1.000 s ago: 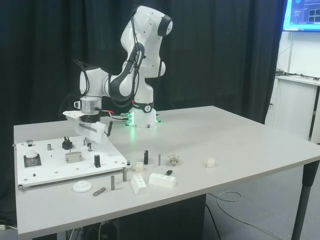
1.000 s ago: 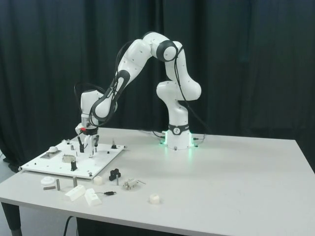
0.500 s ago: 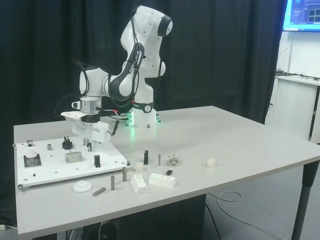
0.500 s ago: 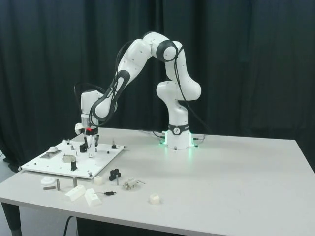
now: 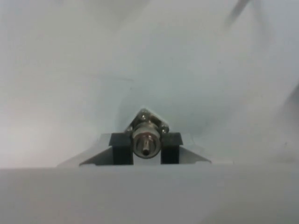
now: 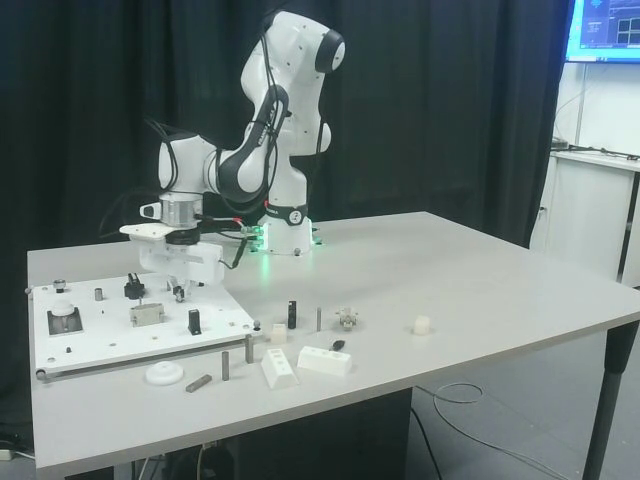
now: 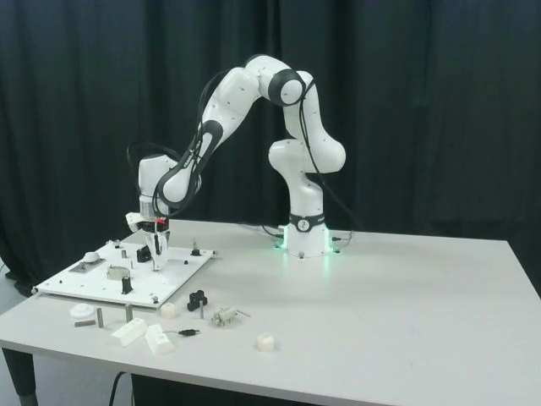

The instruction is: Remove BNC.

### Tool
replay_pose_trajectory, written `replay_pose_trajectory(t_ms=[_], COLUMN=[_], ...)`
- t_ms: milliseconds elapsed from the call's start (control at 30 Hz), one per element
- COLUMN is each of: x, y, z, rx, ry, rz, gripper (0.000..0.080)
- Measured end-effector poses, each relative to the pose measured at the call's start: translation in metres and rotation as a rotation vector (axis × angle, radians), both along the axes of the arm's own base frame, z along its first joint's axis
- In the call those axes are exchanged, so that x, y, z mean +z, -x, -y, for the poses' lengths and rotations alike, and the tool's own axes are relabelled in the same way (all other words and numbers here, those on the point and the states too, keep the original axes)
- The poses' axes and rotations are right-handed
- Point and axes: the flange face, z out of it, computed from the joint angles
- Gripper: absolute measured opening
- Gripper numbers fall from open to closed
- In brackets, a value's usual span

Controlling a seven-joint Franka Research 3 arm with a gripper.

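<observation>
Gripping the BNC connector point(image 5: 146, 136) between black fingertips point(image 5: 121, 148), our gripper point(image 6: 178, 290) is closed on it just above the white board point(image 6: 100, 345) on the grey table point(image 6: 480, 270).

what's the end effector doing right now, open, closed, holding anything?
End effector: closed on the BNC connector, which sits between its two black fingers above the white board.

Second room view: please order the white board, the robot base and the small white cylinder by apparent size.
1. White board, largest.
2. Robot base.
3. Small white cylinder, smallest, although it lies nearest the camera.
</observation>
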Motion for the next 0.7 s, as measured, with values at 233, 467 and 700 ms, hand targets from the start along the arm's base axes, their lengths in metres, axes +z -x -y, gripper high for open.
replay_pose_trajectory(t_ms=[233, 467, 700], x=[0.0002, 0.0005, 0.0006], y=[0.0009, 0.0012, 0.0018], z=[0.0008, 0.0019, 0.0027], rx=[0.133, 0.221, 0.342], ry=[0.003, 0.002, 0.005], rz=[-0.004, -0.006, -0.008], gripper=[0.0123, 0.0123, 0.0123])
